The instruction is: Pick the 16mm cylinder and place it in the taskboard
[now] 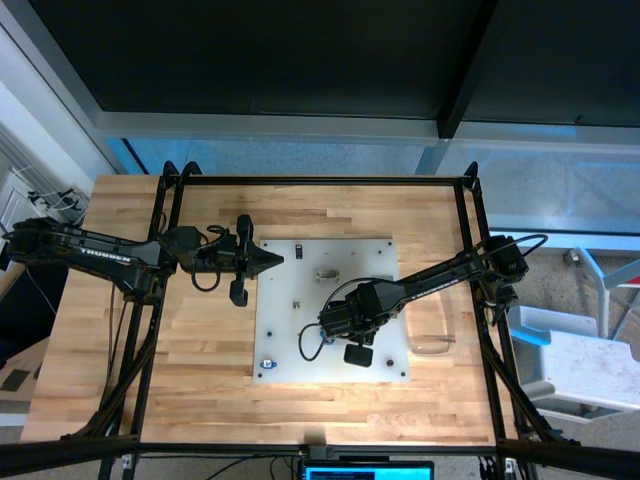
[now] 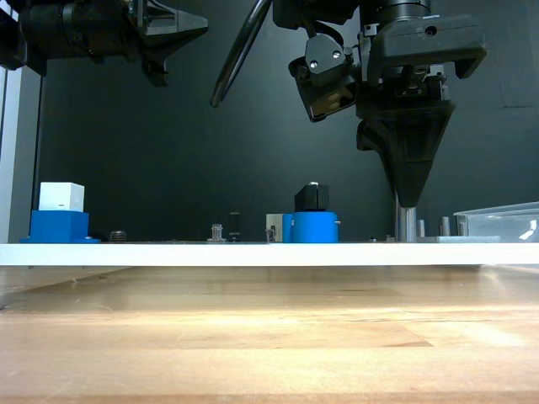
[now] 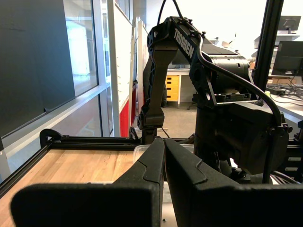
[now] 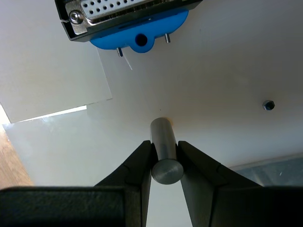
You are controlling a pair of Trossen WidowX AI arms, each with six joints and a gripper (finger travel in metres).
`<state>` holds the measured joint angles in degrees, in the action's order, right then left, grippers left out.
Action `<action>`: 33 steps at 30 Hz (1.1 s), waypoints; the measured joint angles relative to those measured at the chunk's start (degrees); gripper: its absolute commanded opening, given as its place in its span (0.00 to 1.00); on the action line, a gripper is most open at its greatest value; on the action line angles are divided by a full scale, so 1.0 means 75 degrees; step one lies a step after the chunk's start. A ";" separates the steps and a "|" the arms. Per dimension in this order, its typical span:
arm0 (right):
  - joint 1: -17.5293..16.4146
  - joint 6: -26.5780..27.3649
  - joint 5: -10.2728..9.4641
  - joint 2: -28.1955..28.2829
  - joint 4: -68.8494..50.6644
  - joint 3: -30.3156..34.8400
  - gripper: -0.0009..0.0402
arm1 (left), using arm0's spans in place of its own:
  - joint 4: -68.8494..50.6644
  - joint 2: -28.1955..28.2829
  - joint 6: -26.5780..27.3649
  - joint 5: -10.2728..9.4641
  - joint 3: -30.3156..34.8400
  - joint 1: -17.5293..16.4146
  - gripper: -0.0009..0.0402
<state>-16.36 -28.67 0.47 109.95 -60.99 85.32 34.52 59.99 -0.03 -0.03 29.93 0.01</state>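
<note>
Closest to the lens in the right wrist view were the right gripper [image 4: 164,144] and its fingers [image 4: 132,170], clamped on the 16mm cylinder [image 4: 164,142]. So the pick part looked done.

From the low view the peg stood upright under the gripper tip, with its bottom end right down at the taskboard [image 1: 290,340]. I honestly couldn't tell if it was already in a hole or just touching the surface. My guess at what was left: push it home if needed, let go, back the arm off.

On the high view that all sat near the board's middle, a bit toward 6 o'clock. The blue round part [image 2: 314,227] was at 9 o'clock from the peg in the low view, well apart from it. The D-sub connector [image 4: 128,19] on its blue mount showed beyond the peg in the wrist view.

Containers: only a clear tray [image 1: 430,325], on the table [image 1: 200,330] at the board's 3 o'clock edge. I couldn't make out what was in it.

The left gripper [image 1: 270,258] hung up high around the board's 10 o'clock edge, fingers pressed together on nothing.
</note>
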 measured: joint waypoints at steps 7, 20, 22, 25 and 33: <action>0.0000 -0.0038 0.0035 -0.0023 -0.0003 -0.0003 0.08 | 0.0000 0.0003 0.0000 0.0000 0.0003 0.0000 0.02; -0.0003 -0.0122 0.0198 -0.0102 -0.0152 -0.0020 0.08 | -0.0003 0.0000 0.0000 0.0003 0.0003 0.0000 0.02; 0.0000 -0.0122 0.0198 -0.0102 -0.0154 -0.0020 0.08 | -0.0003 0.0000 0.0000 0.0003 0.0000 0.0000 0.02; 0.0000 -0.0122 0.0204 -0.0105 -0.0149 -0.0020 0.08 | 0.0000 0.0000 0.0000 0.0003 0.0003 0.0000 0.02; 0.0000 -0.0122 0.0219 -0.0067 0.0239 -0.0207 0.08 | -0.0003 0.0000 0.0000 0.0003 0.0000 0.0000 0.02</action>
<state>-16.36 -29.58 2.11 109.45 -59.20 83.77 34.50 59.99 -0.03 -0.01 29.93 0.01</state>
